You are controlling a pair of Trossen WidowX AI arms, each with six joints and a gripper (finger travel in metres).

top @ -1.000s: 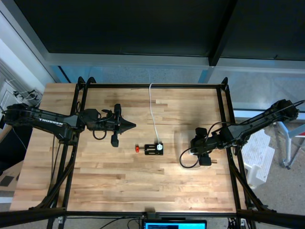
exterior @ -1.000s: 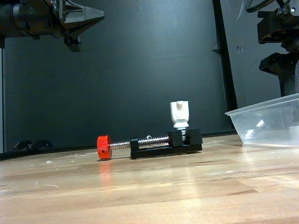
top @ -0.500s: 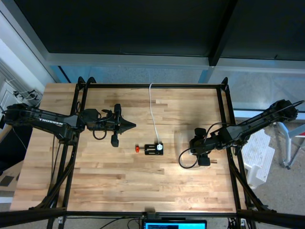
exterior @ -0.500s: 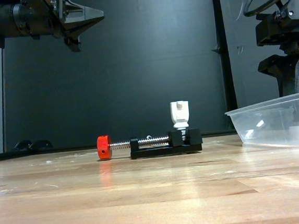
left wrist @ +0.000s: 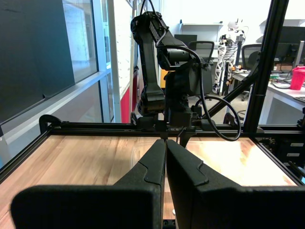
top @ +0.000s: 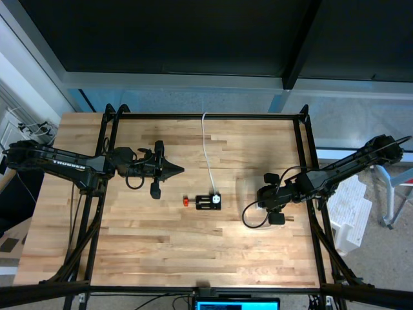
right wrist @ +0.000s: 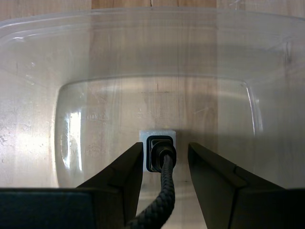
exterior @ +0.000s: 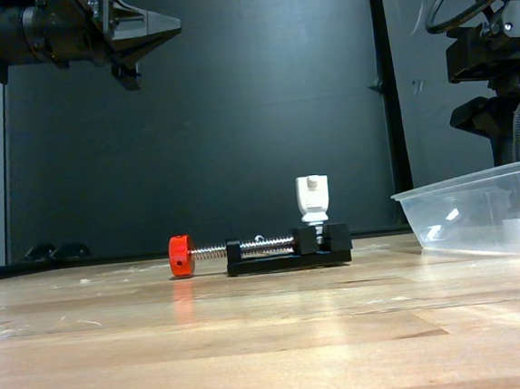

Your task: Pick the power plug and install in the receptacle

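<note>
A tiny black plug (right wrist: 158, 153) in a clear plastic tray (right wrist: 38, 62) is straddled by the spread right claw (right wrist: 165, 147); the closed left claw (left wrist: 165, 142) is suspended aloft.

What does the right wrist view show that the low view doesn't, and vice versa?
Right wrist only: the tiny black power plug, straddled by the open right gripper inside the clear plastic tray. Low only: the small white square receptacle in its black mini-vise, and the shut left gripper high at the left. Both: that tray.
</note>
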